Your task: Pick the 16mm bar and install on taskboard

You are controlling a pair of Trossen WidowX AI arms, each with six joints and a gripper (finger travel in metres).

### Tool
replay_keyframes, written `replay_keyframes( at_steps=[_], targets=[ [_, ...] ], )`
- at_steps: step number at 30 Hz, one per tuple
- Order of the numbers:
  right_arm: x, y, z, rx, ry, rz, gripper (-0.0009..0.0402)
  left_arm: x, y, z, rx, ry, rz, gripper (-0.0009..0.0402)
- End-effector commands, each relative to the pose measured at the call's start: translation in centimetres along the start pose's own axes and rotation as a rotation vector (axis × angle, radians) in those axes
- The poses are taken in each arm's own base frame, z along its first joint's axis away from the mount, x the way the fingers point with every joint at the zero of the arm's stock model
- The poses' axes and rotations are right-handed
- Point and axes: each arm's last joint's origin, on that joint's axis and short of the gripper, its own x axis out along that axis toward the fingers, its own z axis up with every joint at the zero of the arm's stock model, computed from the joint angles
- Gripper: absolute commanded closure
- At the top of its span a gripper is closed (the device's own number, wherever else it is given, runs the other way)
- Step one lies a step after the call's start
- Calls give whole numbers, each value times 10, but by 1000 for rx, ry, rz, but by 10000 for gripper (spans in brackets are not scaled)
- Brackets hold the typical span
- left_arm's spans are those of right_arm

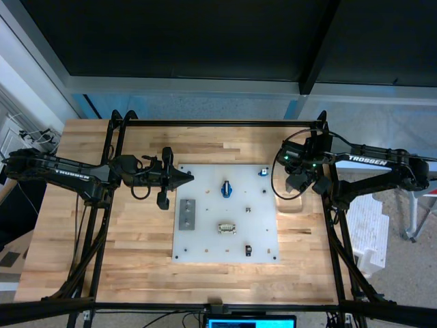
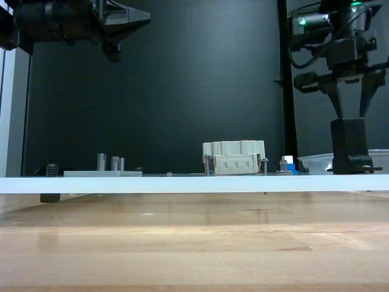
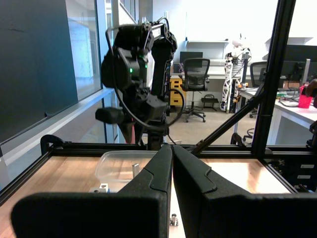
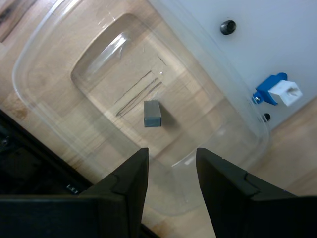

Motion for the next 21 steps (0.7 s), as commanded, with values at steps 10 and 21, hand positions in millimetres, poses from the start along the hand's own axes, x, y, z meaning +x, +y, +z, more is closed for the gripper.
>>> replay_keyframes(
  at_steps=[10,21],
  targets=[
    [25,1,-3,19,8,11,214,0,0,0,0,0,0,393],
    [41,2,-5,9,6,6,196,0,0,0,0,0,0,393]
  ],
)
